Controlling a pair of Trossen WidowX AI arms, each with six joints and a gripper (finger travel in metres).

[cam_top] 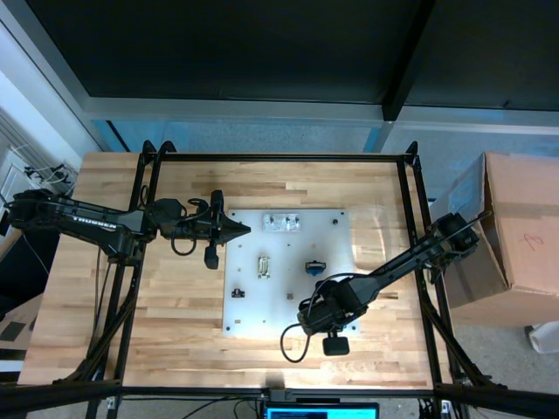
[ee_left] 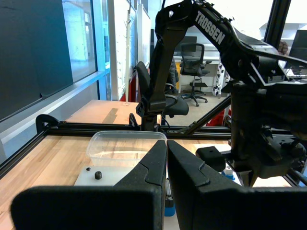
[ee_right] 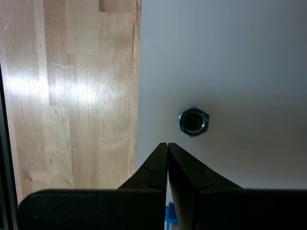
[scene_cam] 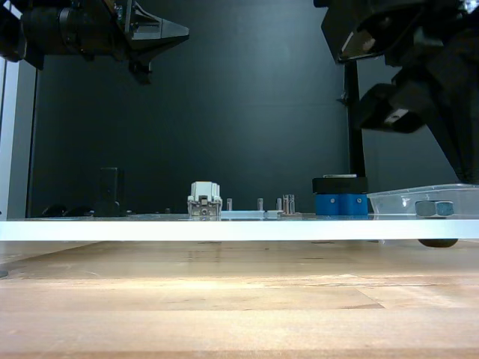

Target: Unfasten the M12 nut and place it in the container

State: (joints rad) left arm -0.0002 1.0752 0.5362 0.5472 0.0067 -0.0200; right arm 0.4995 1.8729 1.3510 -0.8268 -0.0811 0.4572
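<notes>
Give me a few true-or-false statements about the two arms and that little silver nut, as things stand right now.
1. The right tool is gripping the silver nut. False: its fingers are shut on nothing, and the nut sits on the white board just beyond their tips.
2. The left tool hangs high up by the board's left edge. True.
3. The nut lies in the clear container. False: the right wrist view shows it on the board. I cannot tell whether it is on its stud.
4. The left tool's fingers are shut with nothing between them. True.
</notes>
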